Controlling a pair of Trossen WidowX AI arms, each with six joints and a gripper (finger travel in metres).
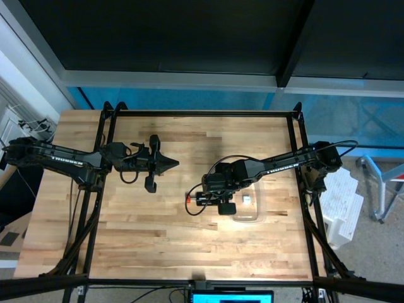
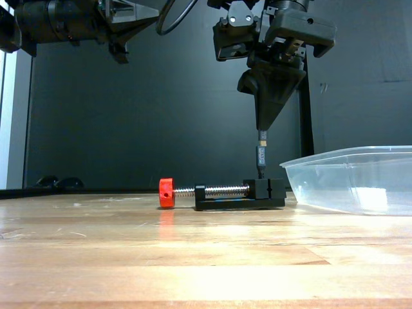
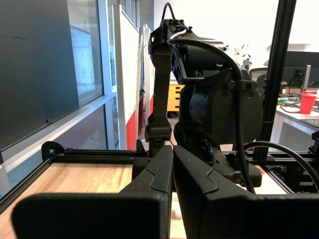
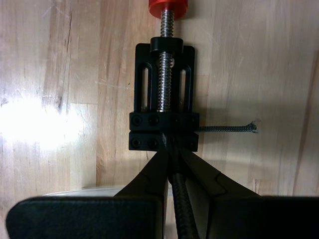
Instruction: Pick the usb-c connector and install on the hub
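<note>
The hub is a small black block with an orange-red tip and a threaded screw, lying on the wood just left of the tray. It also shows from above as the hub and the hub. My right gripper hangs straight over its block end, shut on the usb-c connector, which stands upright. The connector's lower tip meets the block's top; I cannot tell how deep it sits. A thin dark pin sticks out of the hub's side. My left gripper hovers shut and empty, far left of the hub.
A clear plastic tray stands right beside the hub, under the right arm, with a small white item inside the tray. A black frame rail runs around the table. Bare wood lies in front of the hub.
</note>
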